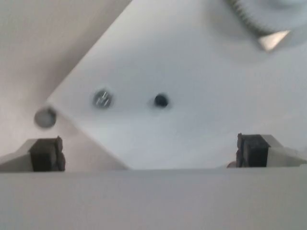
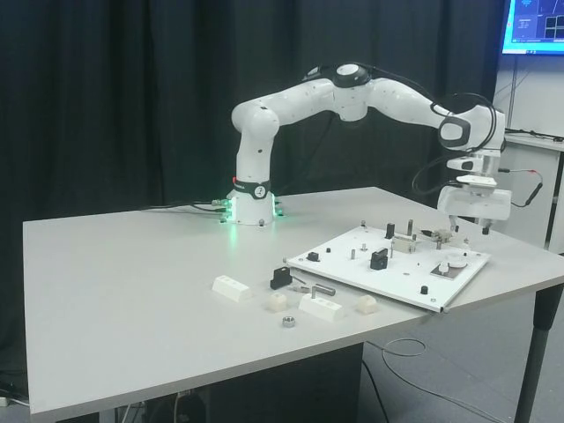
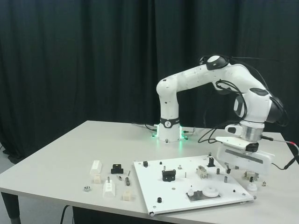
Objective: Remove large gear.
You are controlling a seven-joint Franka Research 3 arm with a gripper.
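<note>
The large white gear (image 3: 211,192) lies flat on a small grey plate at the near right part of the white board (image 3: 177,196). It also shows in the first room view (image 2: 455,262). Only its toothed edge reaches the wrist view (image 1: 261,17). My gripper (image 3: 239,170) hovers open above the board's far right corner, a short way beyond the gear and apart from it. Nothing is between the black fingertips (image 1: 46,154), which stand wide apart. Below them I see the board's corner with a screw (image 1: 102,98) and a black hole (image 1: 161,101).
Pegs, a black bracket (image 2: 380,259) and a small metal fixture (image 2: 407,244) stand on the board. On the table left of it lie white blocks (image 2: 231,287), a black bracket (image 2: 280,278) and a nut (image 2: 287,321). A small white part (image 3: 252,187) sits off the board's right edge.
</note>
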